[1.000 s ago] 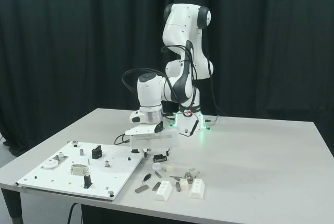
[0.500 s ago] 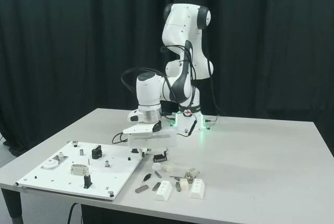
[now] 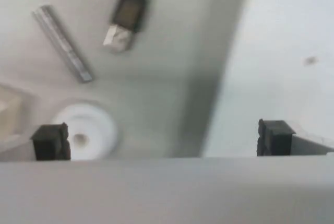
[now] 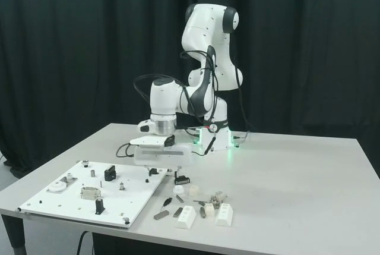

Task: Remove large gear.

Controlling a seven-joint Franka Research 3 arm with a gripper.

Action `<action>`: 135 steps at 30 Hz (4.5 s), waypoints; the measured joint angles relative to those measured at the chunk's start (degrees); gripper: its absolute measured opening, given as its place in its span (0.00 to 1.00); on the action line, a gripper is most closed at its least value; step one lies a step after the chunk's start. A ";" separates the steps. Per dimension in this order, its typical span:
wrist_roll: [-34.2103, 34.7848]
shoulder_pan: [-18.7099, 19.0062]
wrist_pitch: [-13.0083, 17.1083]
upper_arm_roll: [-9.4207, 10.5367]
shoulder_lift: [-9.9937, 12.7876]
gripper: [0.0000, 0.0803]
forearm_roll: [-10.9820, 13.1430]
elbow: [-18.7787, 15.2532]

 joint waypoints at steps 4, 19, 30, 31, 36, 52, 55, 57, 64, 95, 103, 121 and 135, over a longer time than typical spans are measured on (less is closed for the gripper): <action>0.00 -0.04 0.41 -1.68 -0.01 1.00 -1.55 0.85; -1.26 -1.33 -0.15 -7.80 0.03 1.00 -3.69 5.75; -4.21 -5.85 -1.14 -8.16 1.02 1.00 -4.33 10.68; -4.39 -6.21 -1.18 -8.16 1.21 1.00 -4.33 11.13; -4.91 -8.07 -1.23 -8.14 2.60 1.00 -4.22 13.81; -9.12 -13.99 -1.90 -7.56 9.34 1.00 0.55 24.47; -10.65 -15.38 -3.07 -7.36 10.92 1.00 2.10 26.99; -11.72 -16.43 -3.95 -7.15 12.01 1.00 3.00 28.80; -15.92 -20.55 -7.58 -5.93 15.61 1.00 5.02 35.00; -21.73 -32.24 -21.13 -3.21 29.41 1.00 14.67 52.32; -21.57 -33.92 -23.96 -3.21 33.19 1.00 15.88 56.79; -19.09 -36.38 -29.34 -3.21 39.14 1.00 19.70 64.74; -17.94 -37.77 -31.99 -3.21 43.23 1.00 20.77 70.41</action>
